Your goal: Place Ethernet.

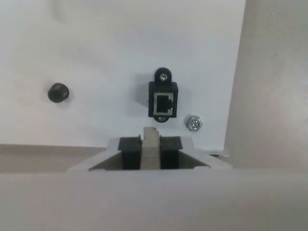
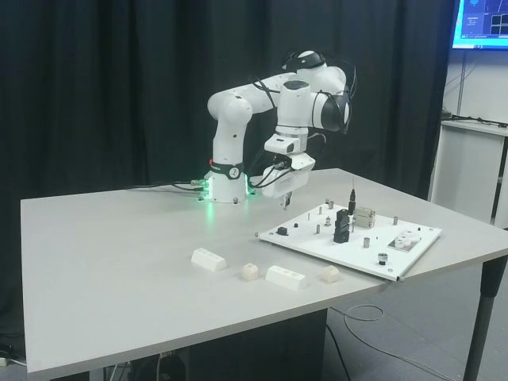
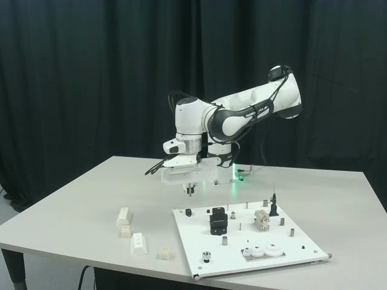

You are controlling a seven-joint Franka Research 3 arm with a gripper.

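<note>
My black socket (image 1: 163, 98) looks matt plastic; the bolt (image 1: 193, 123) is shiny metal; the white board (image 1: 96, 48) is smooth, matt.

You are not getting any readable text here. Dark lettering is showing on the arm's forearm (image 3: 249, 110) in the second room view, and the wall screen (image 2: 481, 24) is displaying marks, both too small to read.

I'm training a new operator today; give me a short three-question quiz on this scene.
1. True or false: the pincer grips a plug.
2. In the wrist view, the socket is: A) black, B) white, C) green?
3. How many white blocks lie on the table beside the board?

Key: 1 true; 2 A; 3 four.
</note>
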